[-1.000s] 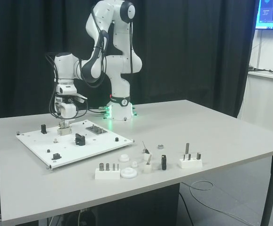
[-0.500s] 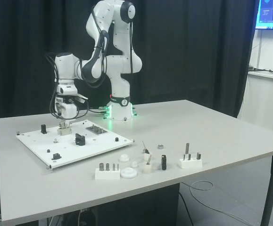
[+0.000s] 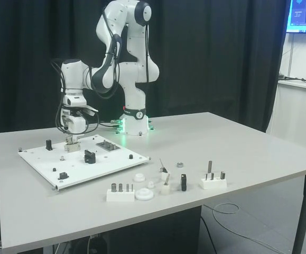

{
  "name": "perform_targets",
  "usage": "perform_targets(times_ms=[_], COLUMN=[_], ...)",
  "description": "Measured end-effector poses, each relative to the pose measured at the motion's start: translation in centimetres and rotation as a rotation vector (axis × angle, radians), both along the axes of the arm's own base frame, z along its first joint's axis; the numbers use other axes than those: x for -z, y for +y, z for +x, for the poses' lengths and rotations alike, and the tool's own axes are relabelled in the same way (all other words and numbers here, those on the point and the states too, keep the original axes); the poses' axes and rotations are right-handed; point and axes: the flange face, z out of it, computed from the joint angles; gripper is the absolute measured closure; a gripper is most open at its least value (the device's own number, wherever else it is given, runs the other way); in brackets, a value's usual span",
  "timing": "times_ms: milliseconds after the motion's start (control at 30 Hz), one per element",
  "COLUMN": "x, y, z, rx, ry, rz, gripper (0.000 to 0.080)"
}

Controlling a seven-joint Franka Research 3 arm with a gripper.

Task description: Insert waterproof.

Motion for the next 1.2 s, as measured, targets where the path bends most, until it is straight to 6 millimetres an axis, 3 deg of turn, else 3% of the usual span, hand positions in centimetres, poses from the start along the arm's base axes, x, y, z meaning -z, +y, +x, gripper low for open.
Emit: perform_targets(times_ms=[1200], x=[0.08], y=[0.12], z=[0.41], rx=[-0.004], ry=[0.003], rz=[-0.016], gripper=[0.0489])
